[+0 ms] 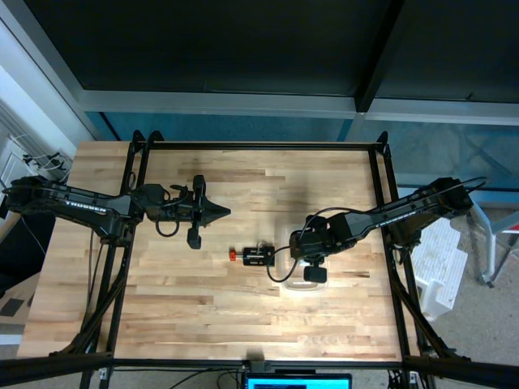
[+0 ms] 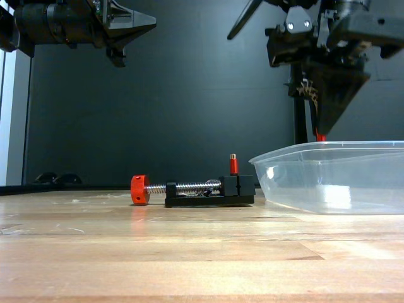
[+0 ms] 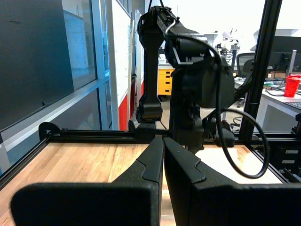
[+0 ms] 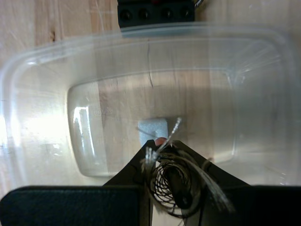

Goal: Pick the rca connector and install on the hub

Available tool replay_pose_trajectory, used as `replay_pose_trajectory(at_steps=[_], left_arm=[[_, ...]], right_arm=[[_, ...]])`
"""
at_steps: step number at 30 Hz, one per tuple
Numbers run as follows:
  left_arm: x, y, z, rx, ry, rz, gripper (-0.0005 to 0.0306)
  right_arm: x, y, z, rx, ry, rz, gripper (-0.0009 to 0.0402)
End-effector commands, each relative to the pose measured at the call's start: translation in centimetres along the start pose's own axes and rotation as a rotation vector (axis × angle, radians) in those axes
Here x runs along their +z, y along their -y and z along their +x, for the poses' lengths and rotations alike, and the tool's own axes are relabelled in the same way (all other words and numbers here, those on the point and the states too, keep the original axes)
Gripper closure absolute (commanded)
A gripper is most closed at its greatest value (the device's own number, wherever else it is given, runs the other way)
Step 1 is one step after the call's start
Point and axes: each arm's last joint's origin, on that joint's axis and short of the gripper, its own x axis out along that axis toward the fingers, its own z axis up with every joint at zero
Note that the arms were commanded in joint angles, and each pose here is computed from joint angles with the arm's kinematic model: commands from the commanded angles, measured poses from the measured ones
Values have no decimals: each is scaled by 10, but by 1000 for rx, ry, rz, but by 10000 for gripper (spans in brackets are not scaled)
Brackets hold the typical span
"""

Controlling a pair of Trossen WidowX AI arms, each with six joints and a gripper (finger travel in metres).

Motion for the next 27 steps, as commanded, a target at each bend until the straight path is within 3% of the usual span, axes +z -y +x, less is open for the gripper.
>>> replay_pose_trajectory(at_steps=[1,10,15,27], left_arm=[[0,0,0,0,0,0,300],[0,0,0,0,0,0,300],[0,0,0,0,0,0,300],[0,0,0,0,0,0,300]], right_arm=[[5,0,-10,-1,2,1,393],[14,3,-18,4,30,16,393],[30,6,-16,1,40,27,393],[68,7,3,-15,33,43,393]])
